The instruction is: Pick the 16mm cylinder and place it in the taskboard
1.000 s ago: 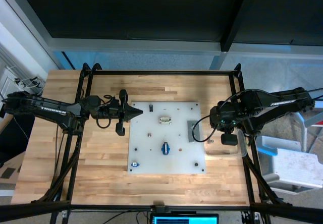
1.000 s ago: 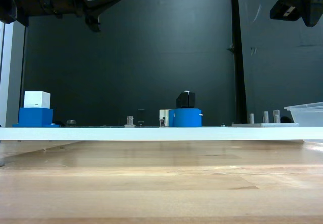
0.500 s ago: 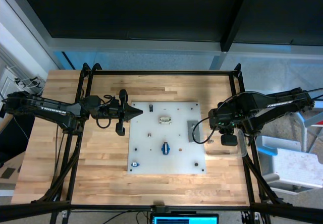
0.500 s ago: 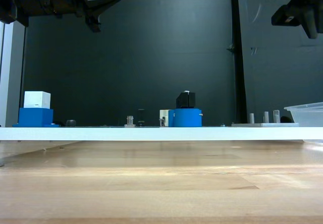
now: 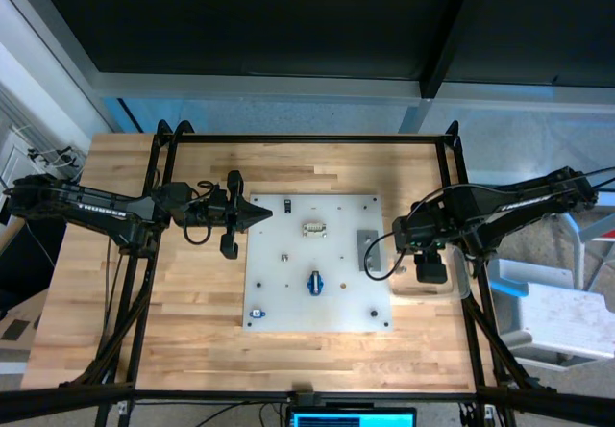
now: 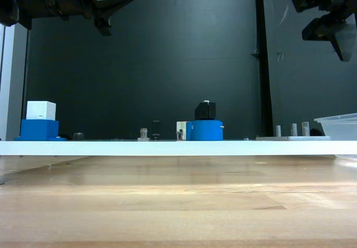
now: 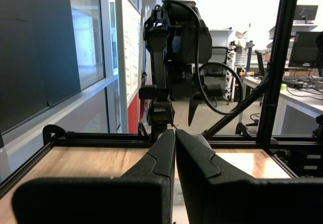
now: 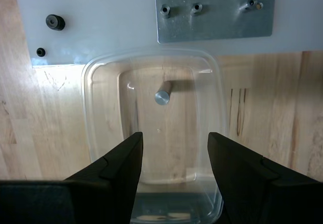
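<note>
We are finding the 16mm cylinder (image 8: 163, 94) lying on its side inside the clear plastic tray (image 8: 89, 98), in the half nearer the taskboard (image 5: 288, 297), which is sitting just left of the tray on the wooden table (image 5: 173, 331). The right gripper (image 8: 174, 169) is hanging well above the tray with its fingers spread wide. The peg is lining up with the gap between them, so we are judging this as a descent to straddle it (the tray walls are leaving little room for a sideways approach). The grey block (image 8: 217, 7) at the board's right edge is lying close by, so the carry should be short. The left gripper (image 5: 252, 213), fingers pressed together and holding nothing, is hovering high over the board's left edge, apparently parked clear of the work.
</note>
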